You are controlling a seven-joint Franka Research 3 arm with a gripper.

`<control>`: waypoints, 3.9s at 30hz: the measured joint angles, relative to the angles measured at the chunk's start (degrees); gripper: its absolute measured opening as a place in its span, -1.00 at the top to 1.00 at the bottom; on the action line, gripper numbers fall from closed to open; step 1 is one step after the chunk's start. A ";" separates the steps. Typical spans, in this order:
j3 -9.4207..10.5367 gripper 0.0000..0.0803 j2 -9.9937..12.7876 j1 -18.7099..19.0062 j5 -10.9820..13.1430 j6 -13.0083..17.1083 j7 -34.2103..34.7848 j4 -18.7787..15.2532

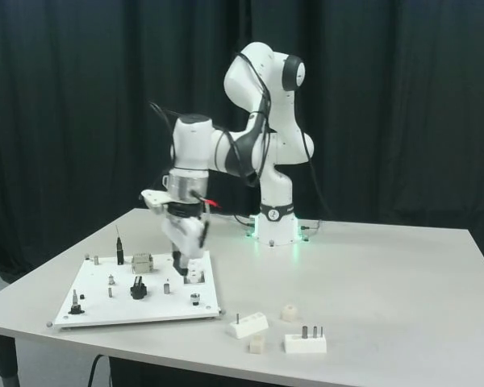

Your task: Insert D-SUB.

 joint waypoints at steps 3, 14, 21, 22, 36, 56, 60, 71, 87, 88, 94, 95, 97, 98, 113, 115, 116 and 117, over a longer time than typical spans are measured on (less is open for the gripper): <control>0.00 0.03 0.00 -1.22 0.04 -1.06 1.83 0.80; -0.02 0.03 0.08 -5.86 0.53 -4.73 5.83 3.40; -0.05 0.03 0.62 -9.27 2.38 -5.67 5.88 4.48; -0.05 0.03 0.78 -9.79 2.80 -5.73 5.82 4.65; -0.17 0.03 4.09 -16.83 10.39 -7.75 -0.50 7.92; -0.48 0.03 9.75 -22.35 18.06 -13.02 -7.54 14.63; -0.56 0.03 10.60 -22.42 19.07 -14.74 -7.31 15.23; -0.57 0.03 11.46 -22.05 18.69 -17.03 -7.54 15.32; -0.59 0.03 12.06 -21.17 16.68 -17.60 -8.16 14.28; -0.59 0.03 12.10 -21.10 16.68 -17.60 -8.16 14.22; -0.66 0.03 12.18 -20.71 16.64 -17.51 -8.16 13.81; -0.70 0.03 12.18 -20.63 16.62 -17.45 -8.16 13.72; -0.85 0.03 12.18 -20.40 16.58 -17.26 -8.16 13.52; -0.96 0.03 12.18 -20.25 16.57 -17.12 -8.16 13.41; -3.36 0.03 12.15 -17.32 16.68 -16.41 -7.23 12.09; -3.55 0.03 12.12 -17.02 16.74 -16.14 -7.10 11.88; -3.60 0.03 12.10 -16.92 16.76 -15.98 -7.02 11.77; -3.63 0.03 12.09 -16.85 16.78 -15.81 -6.91 11.67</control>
